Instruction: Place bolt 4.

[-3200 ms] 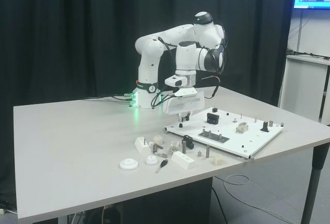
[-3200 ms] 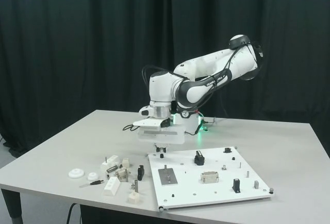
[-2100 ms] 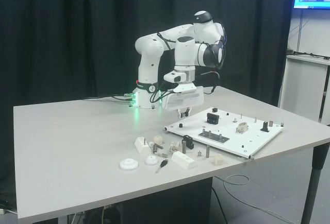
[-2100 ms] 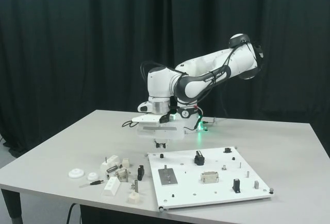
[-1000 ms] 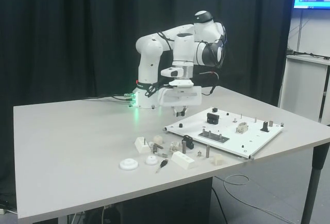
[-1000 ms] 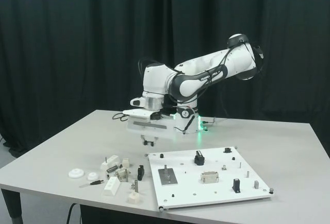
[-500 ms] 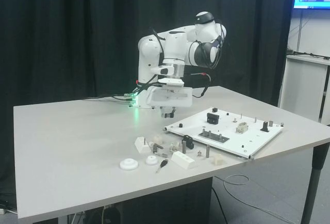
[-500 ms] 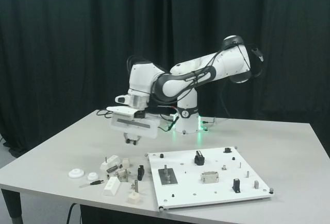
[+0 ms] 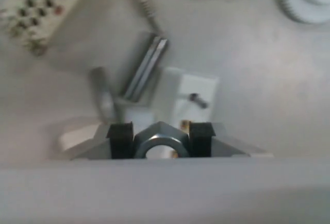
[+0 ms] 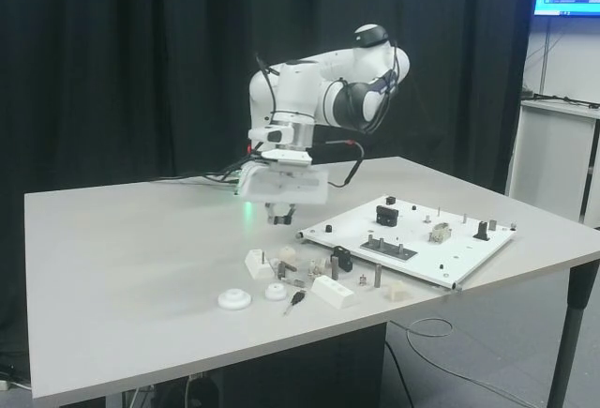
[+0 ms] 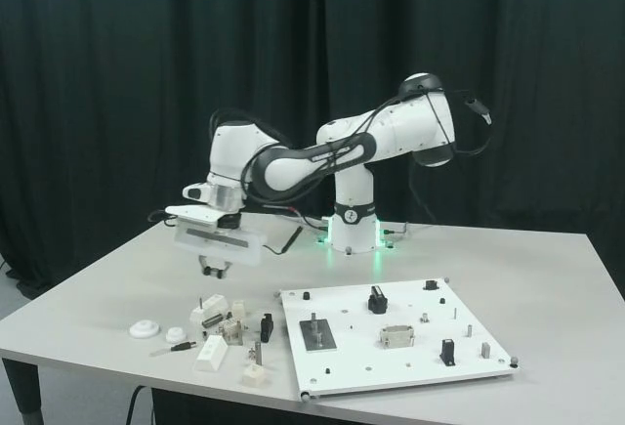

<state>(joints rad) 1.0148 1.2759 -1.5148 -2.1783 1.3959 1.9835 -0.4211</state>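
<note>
**Wrist view: open gripper above the loose parts, bolt not yet picked**

Gripper (image 9: pixel 160 139) hangs with its black fingers set apart and nothing between them, over the cluster of loose parts, clear of them. The step, as I judge it, is the approach to pick. Which piece is bolt 4 I cannot tell for sure. The likeliest is the small dark bolt (image 9: pixel 196 99) on a white block (image 9: pixel 200 86). Next comes a centred descent over it, then closing on its thin, smooth metal shank. Around lie a flat steel bar (image 9: pixel 147 67), a toothed white gear (image 9: pixel 304 0) and a pinned connector (image 9: pixel 38 7). The white board (image 11: pixel 391 357) lies beside them on the matt grey table (image 10: pixel 122 239).
</note>
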